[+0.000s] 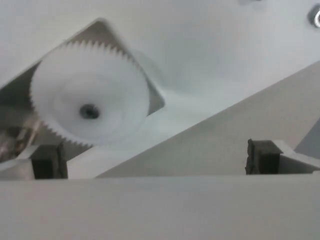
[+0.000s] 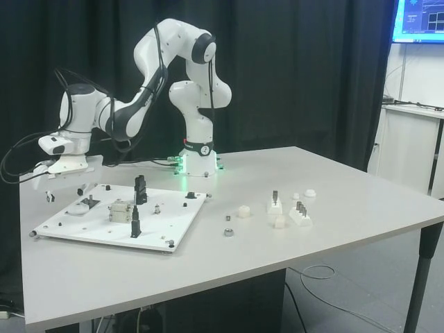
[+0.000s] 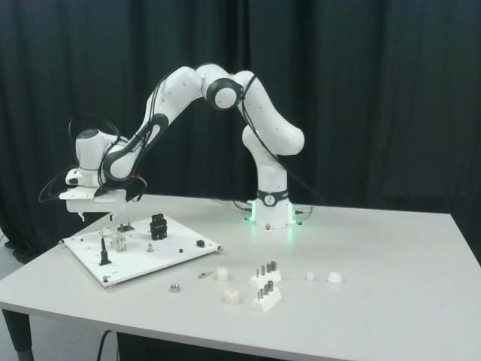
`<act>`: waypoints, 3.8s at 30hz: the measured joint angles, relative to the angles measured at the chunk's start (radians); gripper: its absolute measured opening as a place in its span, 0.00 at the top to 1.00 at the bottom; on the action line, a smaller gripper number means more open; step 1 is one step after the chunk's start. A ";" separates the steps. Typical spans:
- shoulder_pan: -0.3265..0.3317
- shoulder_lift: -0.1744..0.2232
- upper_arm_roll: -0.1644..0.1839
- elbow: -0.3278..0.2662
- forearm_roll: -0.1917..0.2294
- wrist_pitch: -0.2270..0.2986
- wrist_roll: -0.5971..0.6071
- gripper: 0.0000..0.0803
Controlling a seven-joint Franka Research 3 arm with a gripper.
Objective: Pick small gear.
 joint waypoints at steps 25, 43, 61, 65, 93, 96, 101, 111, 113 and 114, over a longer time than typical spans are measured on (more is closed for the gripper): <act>0.001 -0.057 -0.005 -0.006 0.000 -0.087 0.026 0.00; 0.002 -0.081 -0.005 -0.017 0.001 -0.101 0.029 0.00; 0.006 -0.112 -0.005 -0.034 0.001 -0.119 0.029 0.00; 0.008 -0.115 -0.005 -0.034 0.001 -0.150 0.029 0.00; 0.236 -0.475 -0.003 -0.293 0.038 -0.326 0.191 0.00; 0.279 -0.514 -0.003 -0.320 0.011 -0.326 0.241 0.00; 0.350 -0.572 0.001 -0.358 -0.037 -0.327 0.337 0.00; 0.483 -0.657 0.023 -0.428 -0.083 -0.328 0.490 0.00; 0.506 -0.669 0.032 -0.441 -0.086 -0.329 0.511 0.00; 0.517 -0.674 0.037 -0.448 -0.086 -0.329 0.518 0.00</act>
